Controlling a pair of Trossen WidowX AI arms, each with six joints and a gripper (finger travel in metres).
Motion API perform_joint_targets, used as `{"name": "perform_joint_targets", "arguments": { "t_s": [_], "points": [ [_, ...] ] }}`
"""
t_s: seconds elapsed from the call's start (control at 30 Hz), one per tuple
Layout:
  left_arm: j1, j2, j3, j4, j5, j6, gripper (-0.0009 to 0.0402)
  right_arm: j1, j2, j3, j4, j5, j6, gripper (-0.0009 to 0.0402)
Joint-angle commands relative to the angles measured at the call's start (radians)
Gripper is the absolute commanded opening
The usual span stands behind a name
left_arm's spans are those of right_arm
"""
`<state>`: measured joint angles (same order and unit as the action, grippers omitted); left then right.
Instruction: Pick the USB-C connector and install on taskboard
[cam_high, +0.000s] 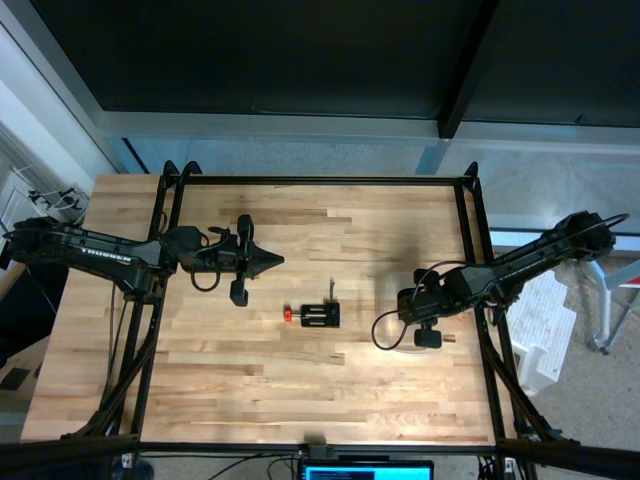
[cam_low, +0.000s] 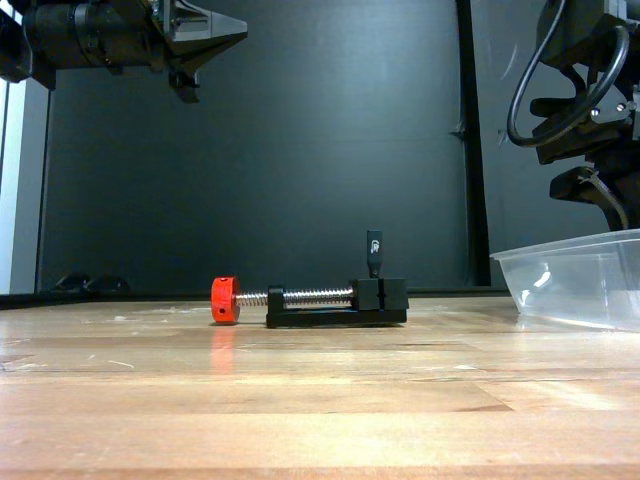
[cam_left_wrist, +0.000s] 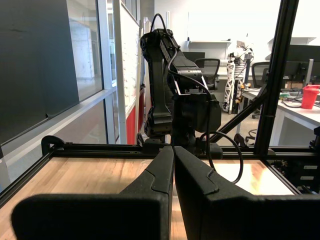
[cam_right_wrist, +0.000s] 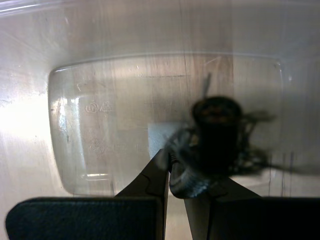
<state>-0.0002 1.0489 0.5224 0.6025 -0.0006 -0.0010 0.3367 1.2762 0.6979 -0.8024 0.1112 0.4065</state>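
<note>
The taskboard (cam_high: 318, 316) is a small black vise-like block on the wooden table, with a red-orange tab (cam_low: 225, 299) at its left end and a thin dark upright pin (cam_low: 373, 251). My right gripper (cam_right_wrist: 175, 167) hangs over a clear plastic tray (cam_low: 560, 258), right of the taskboard. It is shut on a dark, blurred USB-C connector (cam_right_wrist: 217, 135) with thin wires trailing from it. My left gripper (cam_left_wrist: 173, 162) is shut and empty. It is held high above the table, up and left of the taskboard (cam_low: 335, 305), pointing toward the right arm.
The clear tray (cam_right_wrist: 55, 125) lies at the table's right side under the right gripper (cam_low: 603, 198). A black frame rail (cam_high: 320, 181) runs around the table. A screen (cam_high: 368, 470) sits at the near edge.
</note>
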Motion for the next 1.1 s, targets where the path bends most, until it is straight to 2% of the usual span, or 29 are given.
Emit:
{"name": "perform_joint_targets", "arguments": {
  "t_s": [0.03, 0.63, 1.1],
  "points": [
    [0.000, 0.000, 0.000, 0.000, 0.000, 0.000, 0.0000, 0.001, -0.007, -0.004, 0.000, -0.003, 0.001, 0.0004],
    [0.000, 0.000, 0.000, 0.000, 0.000, 0.000, 0.0000, 0.002, -0.100, 0.002, -0.033, -0.007, 0.005, 0.0000],
    [0.000, 0.000, 0.000, 0.000, 0.000, 0.000, 0.0000, -0.009, -0.138, 0.148, -0.155, 0.002, 0.000, 0.0000]
  ]
}}
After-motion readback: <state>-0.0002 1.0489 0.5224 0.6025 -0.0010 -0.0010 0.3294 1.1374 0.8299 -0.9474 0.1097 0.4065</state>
